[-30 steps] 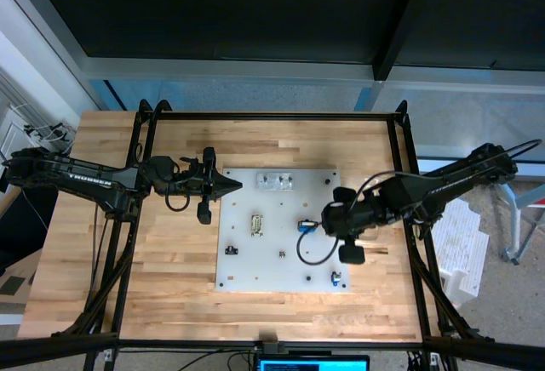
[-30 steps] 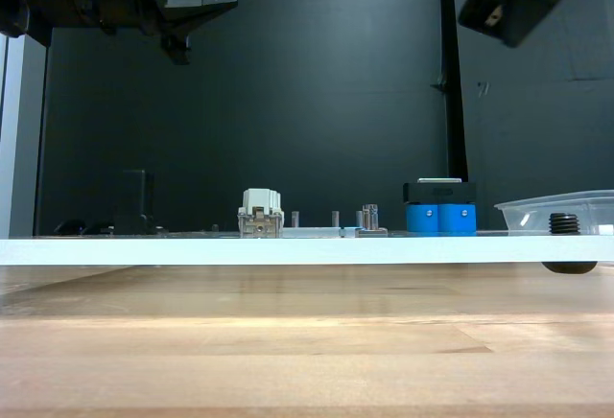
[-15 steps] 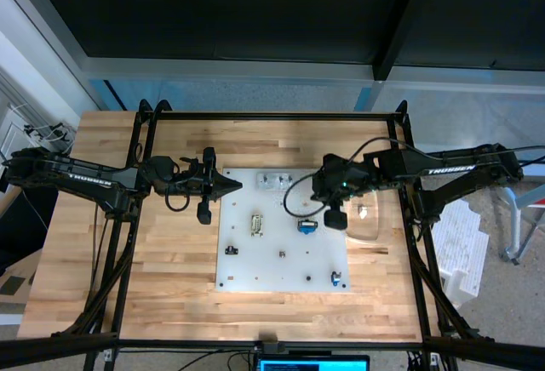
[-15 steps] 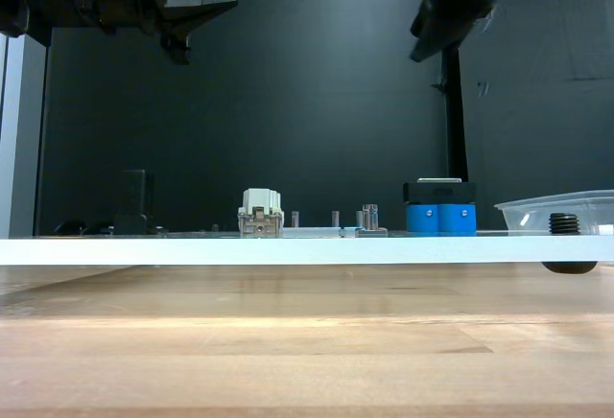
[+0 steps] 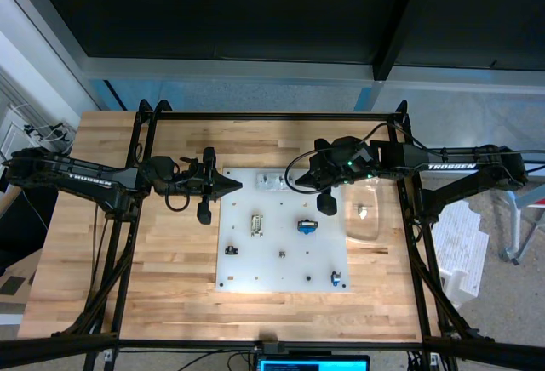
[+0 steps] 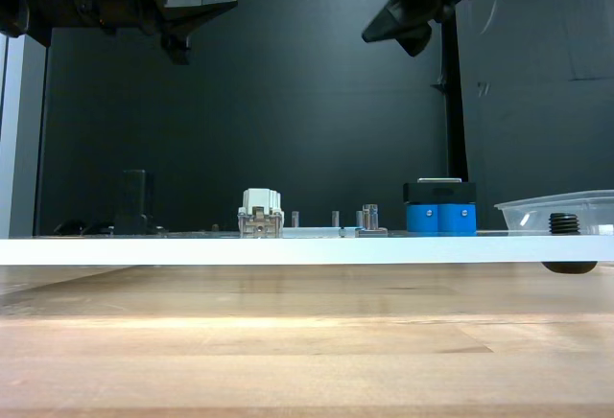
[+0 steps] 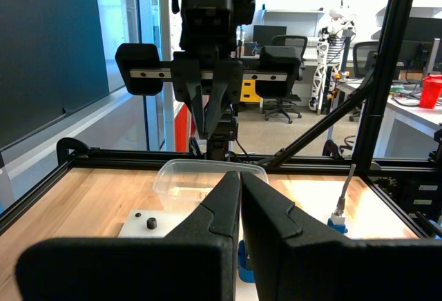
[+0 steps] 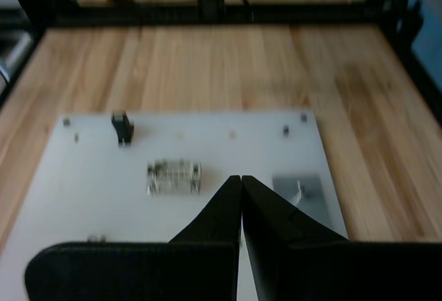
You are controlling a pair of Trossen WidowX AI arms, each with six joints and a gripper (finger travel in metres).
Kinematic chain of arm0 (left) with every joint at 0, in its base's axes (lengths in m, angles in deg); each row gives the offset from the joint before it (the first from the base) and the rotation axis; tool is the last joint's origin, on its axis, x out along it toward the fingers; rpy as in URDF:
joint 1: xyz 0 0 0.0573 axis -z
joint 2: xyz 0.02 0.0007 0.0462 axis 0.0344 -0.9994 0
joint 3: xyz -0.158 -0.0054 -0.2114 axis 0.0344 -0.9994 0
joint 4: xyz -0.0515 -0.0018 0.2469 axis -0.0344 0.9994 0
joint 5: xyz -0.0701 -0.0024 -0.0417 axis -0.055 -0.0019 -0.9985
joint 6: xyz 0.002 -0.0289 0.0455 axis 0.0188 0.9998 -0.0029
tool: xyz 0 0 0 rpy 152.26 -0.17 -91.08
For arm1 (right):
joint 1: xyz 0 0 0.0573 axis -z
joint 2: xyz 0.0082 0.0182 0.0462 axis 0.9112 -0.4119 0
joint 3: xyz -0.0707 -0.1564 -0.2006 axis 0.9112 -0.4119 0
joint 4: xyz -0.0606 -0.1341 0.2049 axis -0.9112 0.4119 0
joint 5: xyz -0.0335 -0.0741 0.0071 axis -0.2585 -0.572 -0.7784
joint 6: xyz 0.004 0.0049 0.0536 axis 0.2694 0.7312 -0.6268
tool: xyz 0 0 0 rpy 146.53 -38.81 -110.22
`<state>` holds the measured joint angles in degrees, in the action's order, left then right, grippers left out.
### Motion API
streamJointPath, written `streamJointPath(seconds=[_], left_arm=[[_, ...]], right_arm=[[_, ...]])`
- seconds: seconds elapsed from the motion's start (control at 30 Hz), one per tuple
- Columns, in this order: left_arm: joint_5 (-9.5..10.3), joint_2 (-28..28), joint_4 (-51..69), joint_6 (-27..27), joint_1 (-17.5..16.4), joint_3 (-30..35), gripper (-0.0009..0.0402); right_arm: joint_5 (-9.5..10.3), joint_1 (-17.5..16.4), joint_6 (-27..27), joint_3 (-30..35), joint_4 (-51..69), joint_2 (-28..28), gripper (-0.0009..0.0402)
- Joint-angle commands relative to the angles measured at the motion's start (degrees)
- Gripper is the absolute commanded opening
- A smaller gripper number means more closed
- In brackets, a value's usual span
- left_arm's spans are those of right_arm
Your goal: Pick the RJ45 connector and install on taskboard
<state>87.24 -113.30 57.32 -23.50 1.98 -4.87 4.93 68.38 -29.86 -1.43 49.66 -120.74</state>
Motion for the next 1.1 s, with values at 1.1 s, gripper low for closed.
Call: streamJointPath(seconds=[1.1], left_arm=[[-0.02,-0.02,-0.02,-0.02,0.0,0.0,0.0]], right_arm=[[-0.72,0.15,-6.62,-24.46,-49.13,6.01,0.0]])
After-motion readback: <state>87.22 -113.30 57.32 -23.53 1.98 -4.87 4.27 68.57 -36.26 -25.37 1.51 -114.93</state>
